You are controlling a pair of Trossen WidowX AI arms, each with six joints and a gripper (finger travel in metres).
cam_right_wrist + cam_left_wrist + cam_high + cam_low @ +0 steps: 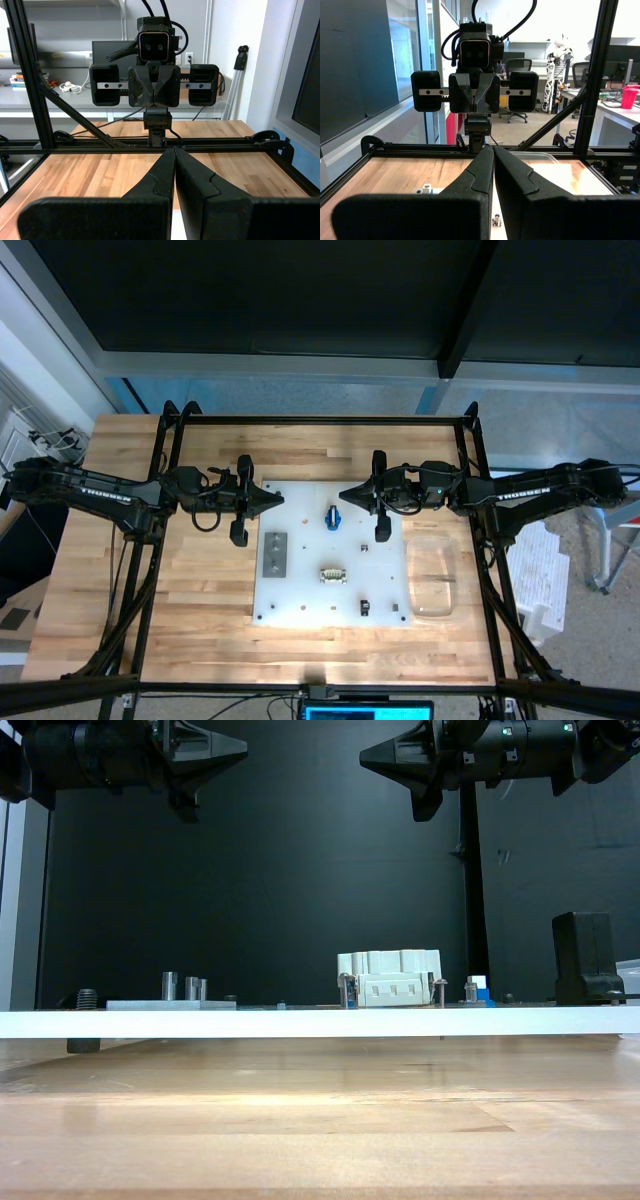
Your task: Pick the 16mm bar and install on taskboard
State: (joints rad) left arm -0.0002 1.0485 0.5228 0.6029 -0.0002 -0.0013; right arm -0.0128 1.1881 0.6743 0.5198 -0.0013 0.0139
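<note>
The taskboard (300,592) is a white square panel in the middle of the table; in the low view it shows as a white edge (320,1021). The 16mm bar is not to be made out in any view. Both arms hang high above the board's far half and point at each other. My left gripper (281,497) (240,757) is shut, its fingers (482,172) pressed together on nothing. My right gripper (342,496) (365,760) is likewise shut and holds nothing, its fingers (165,172) touching.
On the board stand a grey block (274,553) with pegs (170,986), a blue part (333,517), a silver connector (333,575) (390,978) and a black fitting (583,960). A clear tray (433,580) lies right of the board. A black frame (320,421) rings the table.
</note>
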